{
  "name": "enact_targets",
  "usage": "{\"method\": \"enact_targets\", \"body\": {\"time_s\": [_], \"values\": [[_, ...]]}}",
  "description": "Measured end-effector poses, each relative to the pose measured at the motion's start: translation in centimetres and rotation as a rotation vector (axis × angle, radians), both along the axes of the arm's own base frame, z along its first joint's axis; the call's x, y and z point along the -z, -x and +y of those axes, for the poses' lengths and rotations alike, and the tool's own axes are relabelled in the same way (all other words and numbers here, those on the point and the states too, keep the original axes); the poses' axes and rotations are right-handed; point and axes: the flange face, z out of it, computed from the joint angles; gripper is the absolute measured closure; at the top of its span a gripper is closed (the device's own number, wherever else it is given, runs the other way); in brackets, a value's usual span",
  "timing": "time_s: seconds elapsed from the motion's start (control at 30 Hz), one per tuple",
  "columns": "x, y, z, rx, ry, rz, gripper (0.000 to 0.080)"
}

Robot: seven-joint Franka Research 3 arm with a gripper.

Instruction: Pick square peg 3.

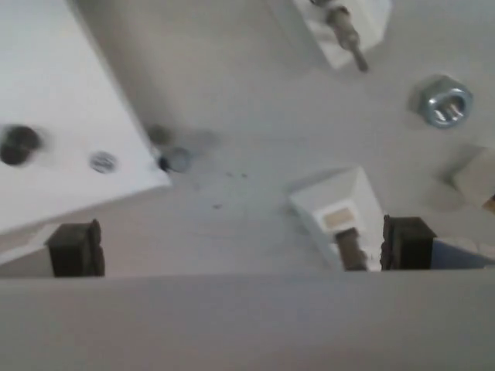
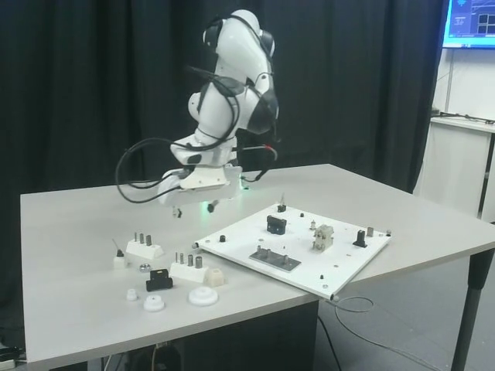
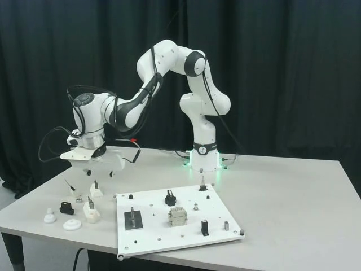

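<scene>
One white arm [image 3: 169, 62] stands bolted at the back of the grey table [image 2: 69, 224], and one white board [image 2: 309, 255] with small fittings lies in front of it. Beside the board's corner, the first room view shows two white peg holders: one [image 2: 144, 250] farther back and one [image 2: 189, 271] nearer the table's front edge, each with about three short upright pegs. Near them lie one small block with a slanted pin [image 2: 118, 261], one nut [image 1: 441, 102], one black piece [image 2: 158, 280] and three white round parts [image 2: 203, 295]. Square peg 3 is presumably among the pegs in these holders. Which one it is cannot be told.

The arm reaches up, over and down to the side of its base, with the wrist held low above the holders. The gripper [image 1: 241, 247] points down at the table, its two black fingers [image 1: 75, 249] wide apart and holding nothing. In the wrist view, one holder [image 1: 340, 205] with a peg lies between them, just beside one finger and untouched.
</scene>
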Motion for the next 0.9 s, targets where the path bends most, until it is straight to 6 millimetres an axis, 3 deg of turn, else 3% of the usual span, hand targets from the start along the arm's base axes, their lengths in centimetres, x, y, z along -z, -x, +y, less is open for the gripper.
{"method": "enact_targets", "body": {"time_s": [0.37, 0.9], "values": [[2.0, 2.8, -3.0, -0.065, -0.016, 0.004, 0.0003], [6.0, 6.9, -5.0, -0.193, -0.015, -0.005, 0.0003]]}}
